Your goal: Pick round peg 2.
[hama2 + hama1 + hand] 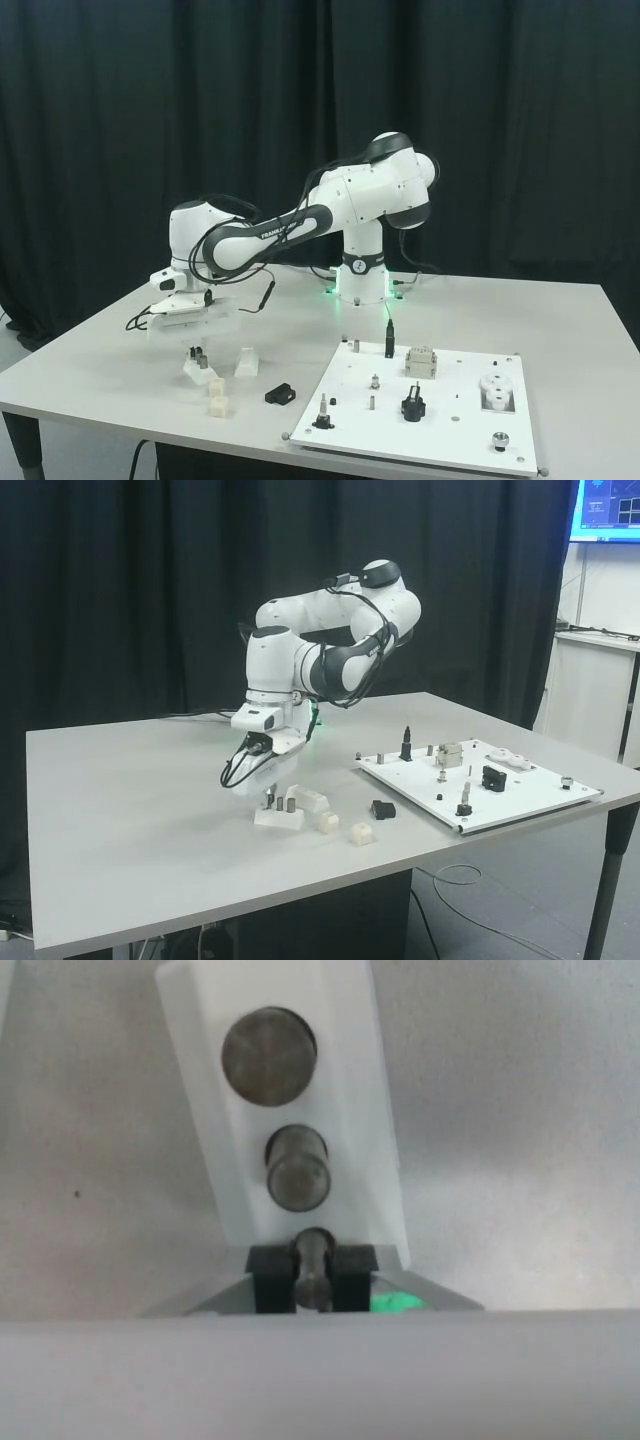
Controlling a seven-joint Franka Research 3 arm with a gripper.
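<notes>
A white holder block (350, 1110) lies on the grey table and carries three upright grey round pegs in a row. The widest peg (269, 1056) stands farthest from my fingers, and a medium peg (298, 1168) stands in the middle. The thinnest peg (313, 1260) is at the end of the holder nearest my fingers, with my gripper (313, 1285) shut on it and a black finger (272, 1278) on each side. In the room views my gripper (268, 792) (190, 338) reaches down onto the holder (278, 819) (198, 368) near the table's front left.
A white wedge block (308, 798) (246, 362) lies beside the holder, with two small white blocks (343, 828) (216, 396) and a black part (383, 808) (280, 393) nearby. A white board (520, 790) (450, 430) with mounted parts occupies the table's right side.
</notes>
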